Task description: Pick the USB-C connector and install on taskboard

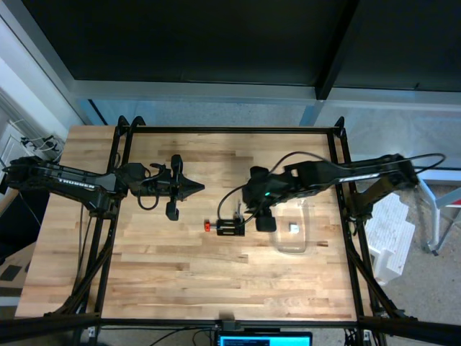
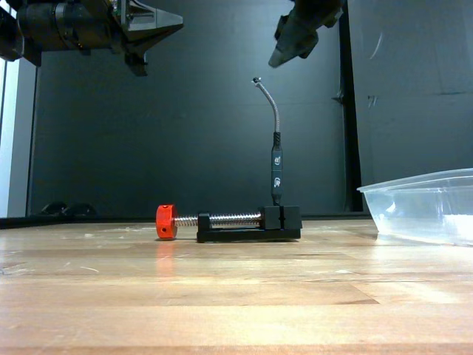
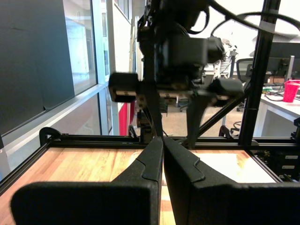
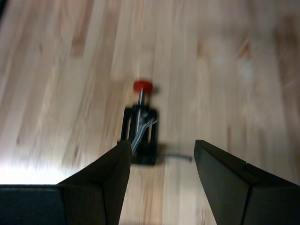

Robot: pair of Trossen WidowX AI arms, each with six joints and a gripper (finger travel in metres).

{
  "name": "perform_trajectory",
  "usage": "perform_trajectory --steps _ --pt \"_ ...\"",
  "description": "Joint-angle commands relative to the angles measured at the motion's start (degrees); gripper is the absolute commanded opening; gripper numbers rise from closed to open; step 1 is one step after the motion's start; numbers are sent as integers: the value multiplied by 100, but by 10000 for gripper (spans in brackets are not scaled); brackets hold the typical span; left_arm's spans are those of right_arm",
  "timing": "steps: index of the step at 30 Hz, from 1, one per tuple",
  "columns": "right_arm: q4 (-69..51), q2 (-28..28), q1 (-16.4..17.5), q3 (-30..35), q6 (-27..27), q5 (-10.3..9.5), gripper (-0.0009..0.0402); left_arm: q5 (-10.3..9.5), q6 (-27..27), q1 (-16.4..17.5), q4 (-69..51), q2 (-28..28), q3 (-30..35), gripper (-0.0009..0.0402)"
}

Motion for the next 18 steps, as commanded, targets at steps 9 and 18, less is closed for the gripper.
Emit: perform_trajectory --steps 9,18 --pt "3086 -1528 -302 -1996 -55 0 135 0 0 2 0 0 0 0" --pt "5775 -2142 -367 -3484 140 4 46 0 0 0 2 0 0 0"
